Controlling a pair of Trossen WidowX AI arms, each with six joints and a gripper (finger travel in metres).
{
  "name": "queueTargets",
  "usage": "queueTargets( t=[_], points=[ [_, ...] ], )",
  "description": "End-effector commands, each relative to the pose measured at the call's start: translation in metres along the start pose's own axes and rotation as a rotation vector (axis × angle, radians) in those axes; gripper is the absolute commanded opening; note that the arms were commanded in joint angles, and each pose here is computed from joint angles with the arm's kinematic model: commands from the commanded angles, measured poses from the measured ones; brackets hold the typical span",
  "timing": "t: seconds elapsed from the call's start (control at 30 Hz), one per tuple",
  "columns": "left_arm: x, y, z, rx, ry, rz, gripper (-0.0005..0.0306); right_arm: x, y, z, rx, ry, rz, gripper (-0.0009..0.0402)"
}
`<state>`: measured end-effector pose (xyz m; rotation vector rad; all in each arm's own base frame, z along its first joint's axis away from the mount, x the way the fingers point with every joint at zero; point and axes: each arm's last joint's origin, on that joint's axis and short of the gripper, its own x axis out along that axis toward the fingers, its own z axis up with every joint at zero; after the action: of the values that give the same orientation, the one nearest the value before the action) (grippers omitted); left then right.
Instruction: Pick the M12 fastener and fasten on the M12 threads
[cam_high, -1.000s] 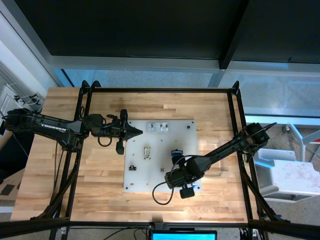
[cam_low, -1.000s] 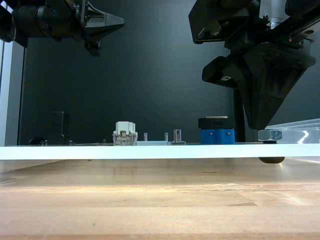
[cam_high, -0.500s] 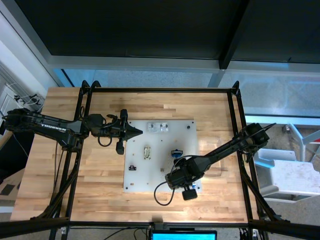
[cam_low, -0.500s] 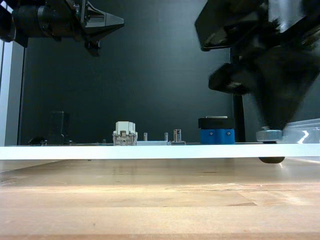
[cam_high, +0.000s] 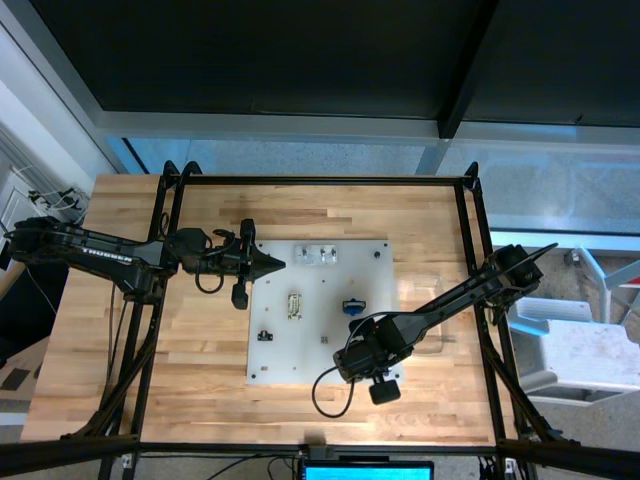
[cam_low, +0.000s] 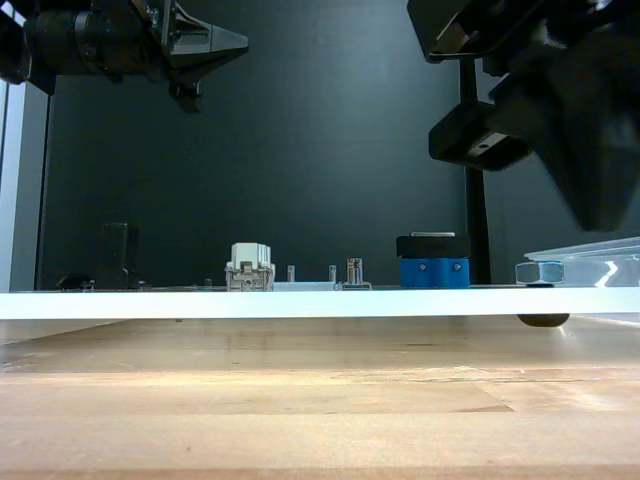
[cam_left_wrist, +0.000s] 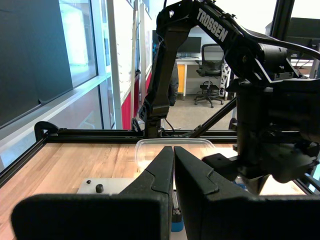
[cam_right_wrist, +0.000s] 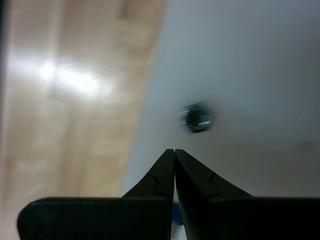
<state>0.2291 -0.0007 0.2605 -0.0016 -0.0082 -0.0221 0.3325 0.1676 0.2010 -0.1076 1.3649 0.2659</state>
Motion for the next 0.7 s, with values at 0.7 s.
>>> queueTargets(
  t=[0.7],
  points=[
    [0.0, 0.0, 0.0, 0.0, 0.0, 0.0, 0.0, 0.014, -0.003, 0.006, 0.011, -0.022, -0.026, 0.0]
  ],
)
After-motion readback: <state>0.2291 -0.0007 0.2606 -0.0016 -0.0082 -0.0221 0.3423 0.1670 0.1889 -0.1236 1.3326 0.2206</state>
